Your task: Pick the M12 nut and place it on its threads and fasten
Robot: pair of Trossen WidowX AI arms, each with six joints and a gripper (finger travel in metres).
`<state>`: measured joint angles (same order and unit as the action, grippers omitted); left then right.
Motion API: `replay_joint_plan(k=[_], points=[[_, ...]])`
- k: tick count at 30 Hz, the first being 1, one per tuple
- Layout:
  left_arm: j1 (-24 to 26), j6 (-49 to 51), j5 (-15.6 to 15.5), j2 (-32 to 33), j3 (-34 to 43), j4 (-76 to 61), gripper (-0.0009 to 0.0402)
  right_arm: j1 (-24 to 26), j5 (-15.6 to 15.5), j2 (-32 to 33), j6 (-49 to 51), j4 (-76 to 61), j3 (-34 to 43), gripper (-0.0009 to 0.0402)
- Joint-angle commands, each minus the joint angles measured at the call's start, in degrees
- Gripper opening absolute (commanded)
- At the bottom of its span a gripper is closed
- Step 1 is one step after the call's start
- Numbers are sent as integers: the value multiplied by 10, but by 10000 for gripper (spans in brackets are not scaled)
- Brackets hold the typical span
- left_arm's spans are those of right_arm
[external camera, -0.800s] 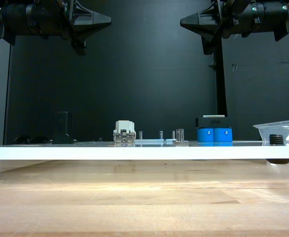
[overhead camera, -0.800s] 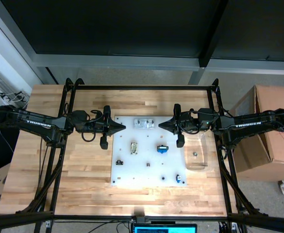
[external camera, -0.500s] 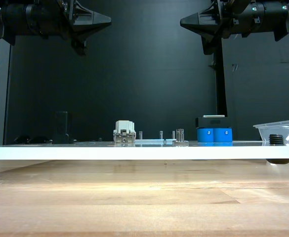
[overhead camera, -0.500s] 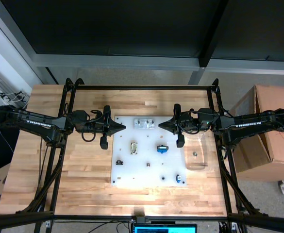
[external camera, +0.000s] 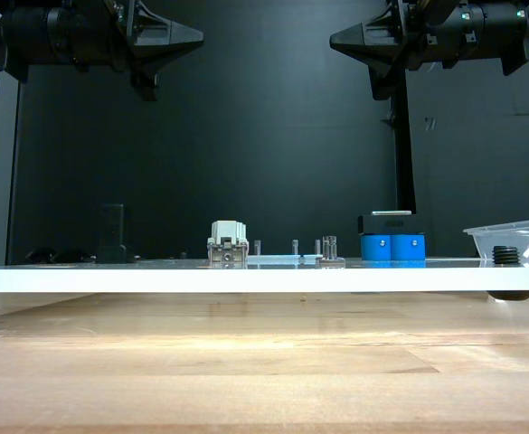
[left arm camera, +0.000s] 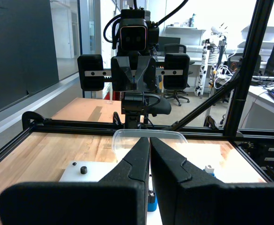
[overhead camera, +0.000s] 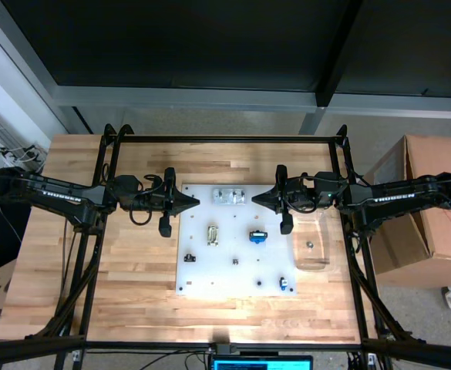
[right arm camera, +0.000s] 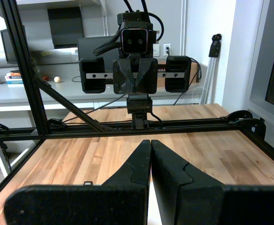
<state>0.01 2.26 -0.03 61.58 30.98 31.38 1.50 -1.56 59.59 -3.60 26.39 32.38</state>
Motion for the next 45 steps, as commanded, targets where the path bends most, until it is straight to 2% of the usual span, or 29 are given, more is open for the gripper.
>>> replay_joint_plan(k=[1,15,17,19,27,29,31,39,45], points=[[0,0,0,0,0,0,0,0,0,0,0,0,0,0],[0,0,0,0,0,0,0,0,0,0,0,0,0,0],[0,0,0,0,0,0,0,0,13,0,50,1,0,0],[0,0,0,0,0,0,0,1,38,0,87,1,0,0],[0,0,0,0,0,0,0,0,31,0,67,-1,0,0],[0,0,0,0,0,0,0,0,-11,-7,57,-18,2,0],[0,0,0,0,0,0,0,0,-40,-8,63,-66,14,0],[0,0,0,0,0,0,0,-1,-49,-9,99,-451,121,0],[0,0,0,0,0,0,0,-5,-55,-9,202,-688,163,0]])
